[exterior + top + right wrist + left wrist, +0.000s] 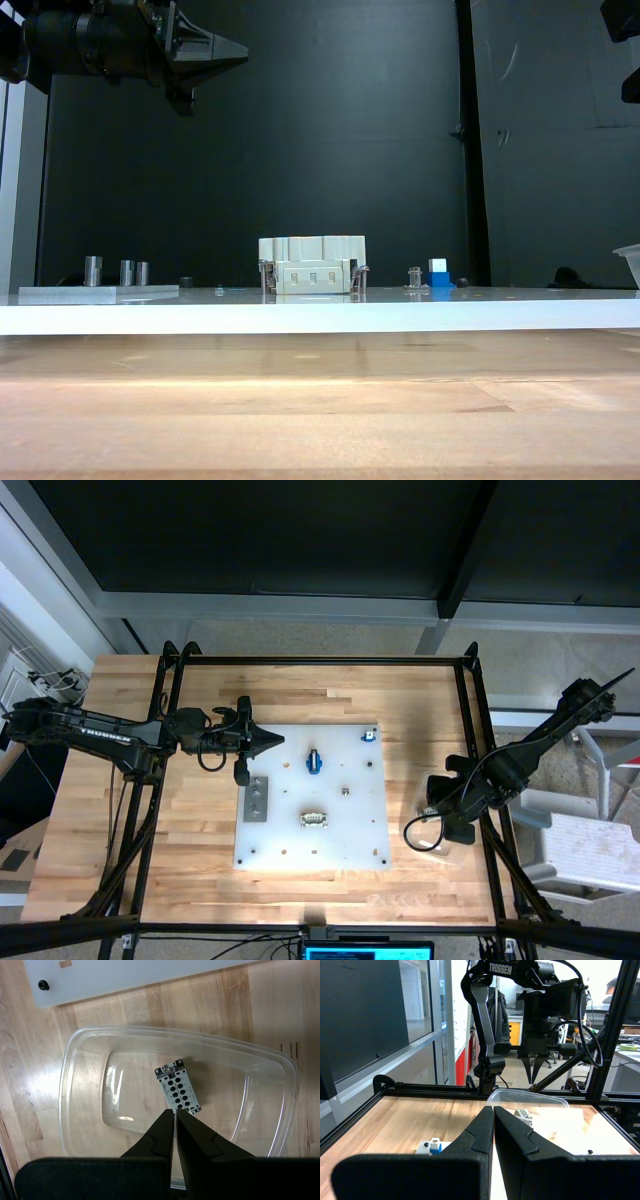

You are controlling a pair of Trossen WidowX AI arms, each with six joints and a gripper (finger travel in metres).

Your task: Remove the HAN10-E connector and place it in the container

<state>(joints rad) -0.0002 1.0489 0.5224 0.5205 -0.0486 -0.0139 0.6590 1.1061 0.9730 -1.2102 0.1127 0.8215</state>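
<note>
The HAN10-E connector [177, 1087], a pale plastic block dotted with dark pin holes, lies flat inside the container [80, 1045], a clear rounded tub by the white board's [355, 825] right edge. The right gripper [175, 1114] hangs just above it, jaws closed and empty, delivery apparently done. The left gripper [270, 740], jaws also closed, hovers over the board's far left corner.

Two grippers — left [493, 1110], right [175, 1112], one container [85, 1110], one HAN10-E connector [177, 1087]
</note>
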